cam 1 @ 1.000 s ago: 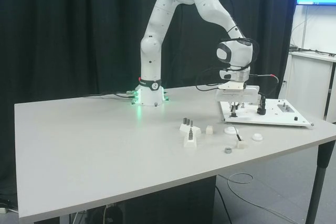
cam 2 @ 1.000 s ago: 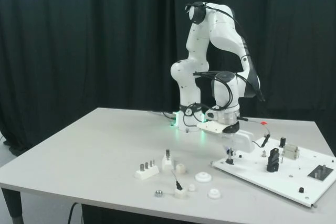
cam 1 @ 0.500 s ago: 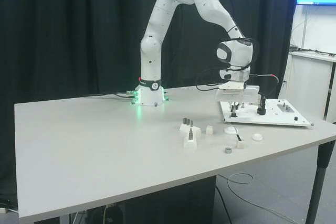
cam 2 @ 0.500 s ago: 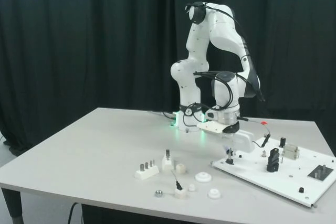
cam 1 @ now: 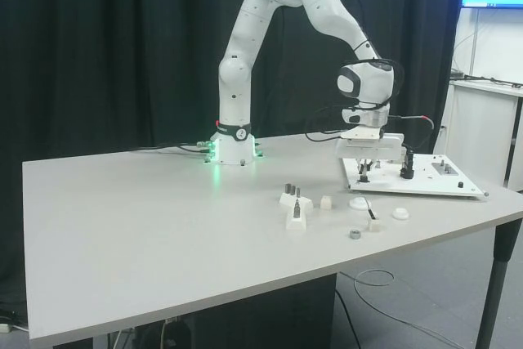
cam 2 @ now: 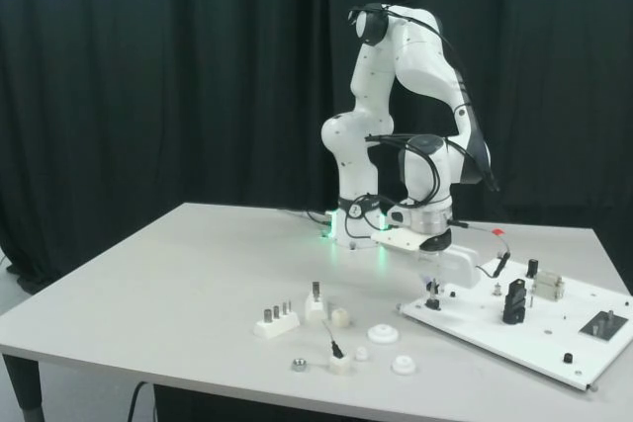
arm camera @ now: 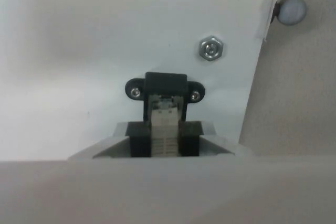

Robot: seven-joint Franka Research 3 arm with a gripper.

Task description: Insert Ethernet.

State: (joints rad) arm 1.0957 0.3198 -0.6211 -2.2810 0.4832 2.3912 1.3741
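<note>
Biggest risk imo: the small pale Ethernet plug [arm camera: 167, 124] goes in skewed and jams on the lip of the black screwed-down socket [arm camera: 166, 88], since there's barely any slack. Plug's pinched between the 2 fingers of the gripper [arm camera: 166, 140], long axis vertical, nose pointing down into the socket near the corner of the flat white board [arm camera: 68, 66].

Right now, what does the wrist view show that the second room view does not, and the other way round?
Only the wrist view shows the plug entering the black socket, with a hex nut beside it. Only the second room view shows the whole white arm, the small parts on the grey table and the black curtain. Both show the white board under the claw.
</note>
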